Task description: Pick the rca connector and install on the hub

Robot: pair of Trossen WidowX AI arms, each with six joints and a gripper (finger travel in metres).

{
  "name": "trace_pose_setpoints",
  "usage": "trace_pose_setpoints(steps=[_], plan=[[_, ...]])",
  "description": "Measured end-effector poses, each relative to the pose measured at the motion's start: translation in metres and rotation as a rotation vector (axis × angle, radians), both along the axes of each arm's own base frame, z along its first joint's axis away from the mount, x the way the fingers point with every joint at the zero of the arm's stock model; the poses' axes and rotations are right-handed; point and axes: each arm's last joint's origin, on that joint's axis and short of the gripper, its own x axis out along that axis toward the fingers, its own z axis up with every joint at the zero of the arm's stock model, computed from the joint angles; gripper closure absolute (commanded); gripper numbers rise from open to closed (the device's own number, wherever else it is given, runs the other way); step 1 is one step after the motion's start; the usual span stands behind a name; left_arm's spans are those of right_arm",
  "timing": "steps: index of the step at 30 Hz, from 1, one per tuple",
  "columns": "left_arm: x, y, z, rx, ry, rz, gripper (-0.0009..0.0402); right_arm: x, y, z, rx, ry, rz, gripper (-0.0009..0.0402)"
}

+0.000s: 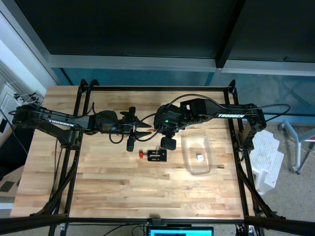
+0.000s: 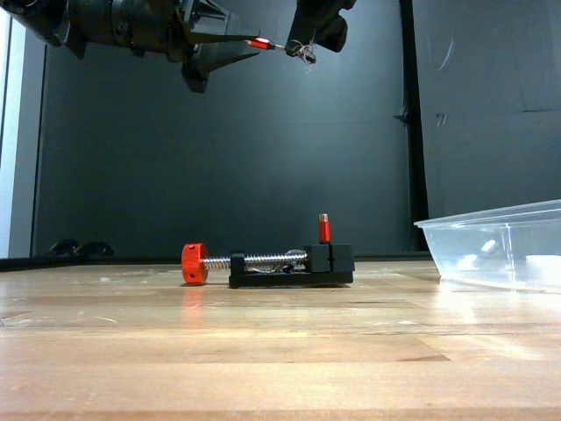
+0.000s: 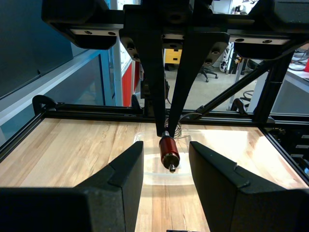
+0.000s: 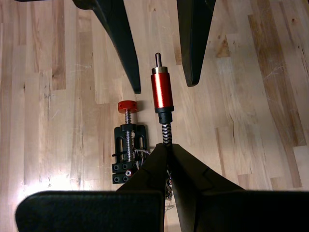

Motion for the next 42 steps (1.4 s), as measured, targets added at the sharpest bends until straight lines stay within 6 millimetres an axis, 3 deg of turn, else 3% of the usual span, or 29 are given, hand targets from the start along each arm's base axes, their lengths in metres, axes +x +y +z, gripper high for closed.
trace_pose_setpoints(steps=[16, 19, 26, 30, 36, 42], plan=[[0.000, 0.000, 0.000, 0.000, 0.000, -0.001, 0.0381, 0.001, 0.000, 0.001, -0.015, -0.011, 0.011, 0.0390], [0.000, 0.000, 0.000, 0.000, -0.001, 0.004, 0.0389, 0.001, -0.001, 0.001, -0.049, -0.011, -0.001, 0.0363], [0.000, 0.000, 0.001, -0.001, -0.004, -0.001, 0.0390, -0.001, -0.003, 0.006, -0.086, -0.042, -0.032, 0.0247], [0.000, 0.000, 0.000, -0.001, -0.003, -0.008, 0.0390, -0.003, -0.003, 0.009, -0.126, -0.071, -0.032, 0.0204], [0.000, 0.000, 0.003, -0.002, -0.029, -0.008, 0.0390, -0.008, 0.000, 0.006, -0.155, -0.171, 0.000, 0.0192], [0.001, 0.000, 0.008, -0.002, -0.081, 0.002, 0.0390, -0.026, 0.000, -0.002, -0.130, -0.352, 0.013, 0.0192]])
